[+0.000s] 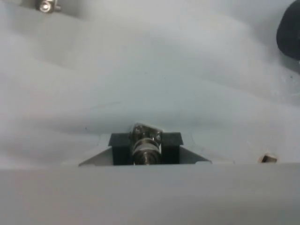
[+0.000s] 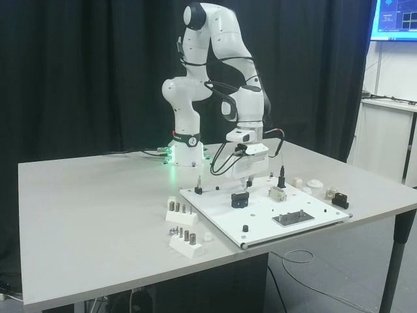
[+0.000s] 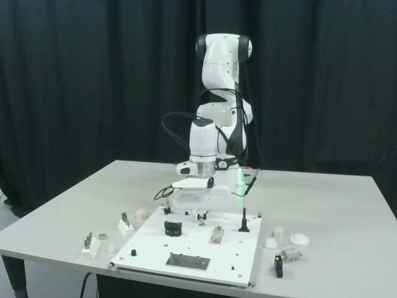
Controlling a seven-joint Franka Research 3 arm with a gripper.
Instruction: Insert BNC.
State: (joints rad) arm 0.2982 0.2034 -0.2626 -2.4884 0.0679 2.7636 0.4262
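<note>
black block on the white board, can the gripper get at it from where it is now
Probably yes. The gripper hangs just above the white board, and the black block sits right beside it with nothing standing between them.

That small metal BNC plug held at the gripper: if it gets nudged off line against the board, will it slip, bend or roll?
The BNC plug looks like a short metal barrel, so probably stiff, unlikely to bend. Its smooth round body could twist or slip between the fingers of the gripper if pushed sideways. Dropped on the flat white board, it would likely roll.
</note>
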